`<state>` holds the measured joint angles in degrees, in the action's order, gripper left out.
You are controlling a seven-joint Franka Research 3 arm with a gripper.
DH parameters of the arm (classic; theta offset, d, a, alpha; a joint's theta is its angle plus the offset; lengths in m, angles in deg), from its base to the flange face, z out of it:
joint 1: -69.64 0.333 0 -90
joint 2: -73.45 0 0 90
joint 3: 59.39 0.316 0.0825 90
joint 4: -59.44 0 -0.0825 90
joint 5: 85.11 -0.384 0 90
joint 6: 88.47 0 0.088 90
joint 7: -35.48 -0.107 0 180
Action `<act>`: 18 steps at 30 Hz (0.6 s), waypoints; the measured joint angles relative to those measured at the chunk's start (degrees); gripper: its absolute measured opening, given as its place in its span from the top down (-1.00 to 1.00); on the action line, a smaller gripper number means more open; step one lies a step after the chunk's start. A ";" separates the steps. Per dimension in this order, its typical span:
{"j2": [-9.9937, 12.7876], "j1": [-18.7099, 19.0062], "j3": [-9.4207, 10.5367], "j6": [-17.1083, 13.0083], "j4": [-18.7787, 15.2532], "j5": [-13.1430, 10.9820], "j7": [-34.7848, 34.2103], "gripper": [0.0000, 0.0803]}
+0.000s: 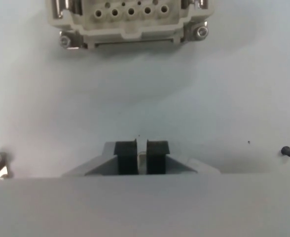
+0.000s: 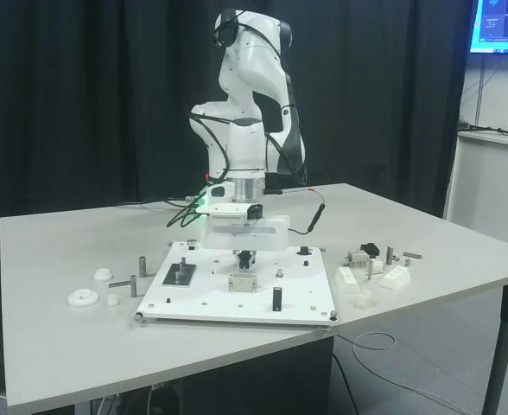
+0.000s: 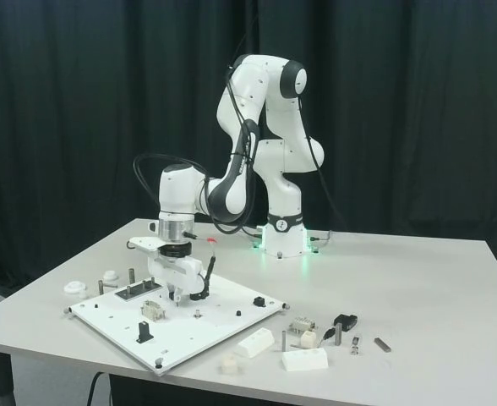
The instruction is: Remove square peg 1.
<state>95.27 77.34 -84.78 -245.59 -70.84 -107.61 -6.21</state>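
Claw (image 1: 141,157) low over the white board (image 2: 306,290), black fingers nearly shut on a small pale piece, likely square peg 1 (image 1: 142,159); judged best: hold grip firm, pull straight up, no tilting or twisting.

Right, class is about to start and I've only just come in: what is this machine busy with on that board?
A white Franka arm reaches down over the white board on the grey table. Its gripper sits low over the board, jaws almost together with only a thin gap, near a multi-pin connector. Whether a peg is between them cannot be seen. Loose parts lie beside the board.
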 joint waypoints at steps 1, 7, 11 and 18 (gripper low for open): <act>0.00 0.00 0.00 0.00 0.00 0.00 -0.25 0.91; 0.00 0.00 -0.01 0.00 0.00 0.00 -0.56 0.91; 0.00 0.04 -0.01 0.00 0.00 0.19 0.17 0.91; 0.00 0.08 -0.01 0.02 0.02 0.25 3.26 0.91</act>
<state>95.27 77.42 -84.79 -245.58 -70.82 -107.36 -2.96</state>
